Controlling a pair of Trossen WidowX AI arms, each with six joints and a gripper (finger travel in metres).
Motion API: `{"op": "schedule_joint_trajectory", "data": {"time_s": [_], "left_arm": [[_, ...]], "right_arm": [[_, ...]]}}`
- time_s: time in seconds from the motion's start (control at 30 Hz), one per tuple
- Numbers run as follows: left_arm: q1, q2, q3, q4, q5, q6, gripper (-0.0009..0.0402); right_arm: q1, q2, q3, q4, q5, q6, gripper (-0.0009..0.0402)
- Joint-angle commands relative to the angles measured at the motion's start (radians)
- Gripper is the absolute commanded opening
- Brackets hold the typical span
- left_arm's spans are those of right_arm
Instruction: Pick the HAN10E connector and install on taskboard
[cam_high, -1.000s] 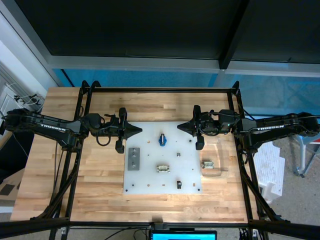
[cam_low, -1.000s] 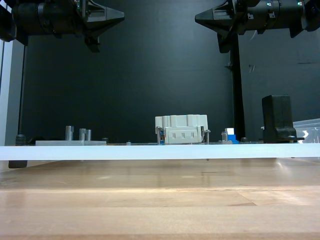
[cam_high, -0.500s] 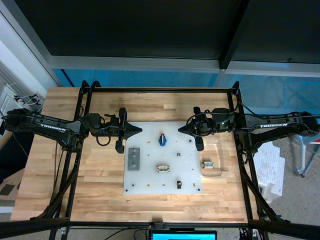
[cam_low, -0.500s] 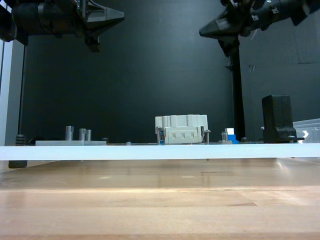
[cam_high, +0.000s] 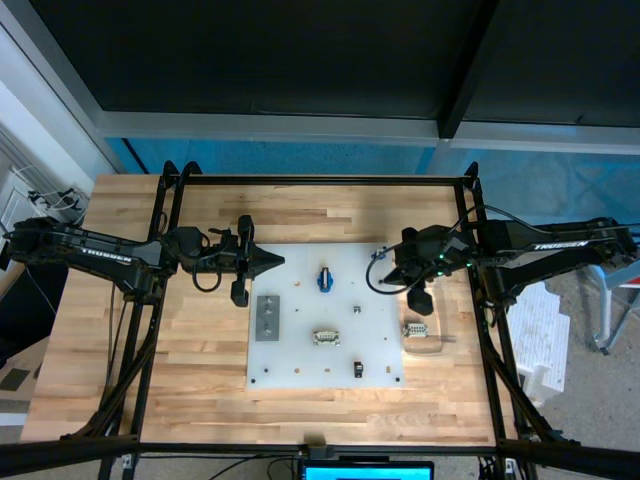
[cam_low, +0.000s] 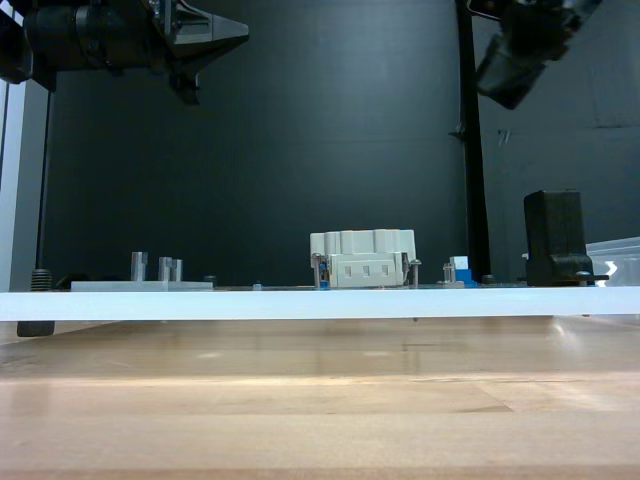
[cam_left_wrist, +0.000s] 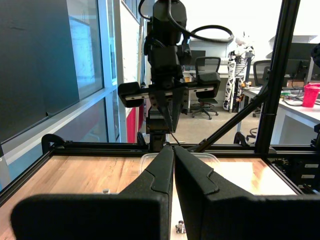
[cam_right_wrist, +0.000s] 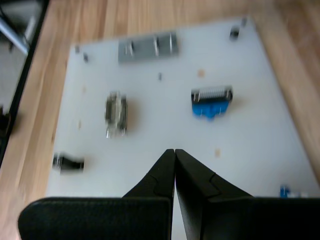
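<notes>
high view: left gripper (cam_high: 272, 262) hovers level at the board (cam_high: 300, 365), left edge; right gripper (cam_high: 386, 272) tilts downward over its right edge; the connector (cam_high: 416, 328) lies in a clear tray (cam_high: 442, 345) on the surface (cam_high: 180, 350) beside the board. low view: a beige block (cam_low: 362, 258) stands on the board. wrist views: both jaws pressed together, empty.

A clear tray (cam_high: 441, 346) lies on the wooden table (cam_high: 190, 360), inside a black frame (cam_high: 320, 181).
</notes>
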Motion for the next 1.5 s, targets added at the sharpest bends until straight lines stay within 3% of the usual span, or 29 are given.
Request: {"op": "schedule_joint_trajectory", "data": {"time_s": [0.03, 0.33, 0.6, 0.8, 0.9, 1.13, 1.5], "left_arm": [[0.0, 0.0, 0.0, 0.0, 0.0, 0.0, 0.0001], [0.0, 0.0, 0.0, 0.0, 0.0, 0.0, 0.0001], [0.0, 0.0, 0.0, 0.0, 0.0, 0.0, 0.0001], [0.0, 0.0, 0.0, 0.0, 0.0, 0.0, 0.0001], [0.0, 0.0, 0.0, 0.0, 0.0, 0.0, 0.0001], [0.0, 0.0, 0.0, 0.0, 0.0, 0.0, 0.0001], [0.0, 0.0, 0.0, 0.0, 0.0, 0.0, 0.0001]], "right_arm": [[0.024, 0.015, 0.027, -0.109, 0.003, 0.016, 0.0], [0.079, 0.06, 0.052, -0.293, 0.004, 0.071, 0.0], [0.121, 0.061, 0.052, -0.396, 0.028, 0.113, 0.0], [0.153, 0.062, 0.052, -0.438, 0.034, 0.131, 0.0], [0.183, 0.081, 0.055, -0.458, 0.061, 0.138, 0.0], [0.256, 0.134, 0.066, -0.496, 0.069, 0.177, 0.0], [0.315, 0.205, 0.065, -0.492, 0.072, 0.219, 0.0001]]}}
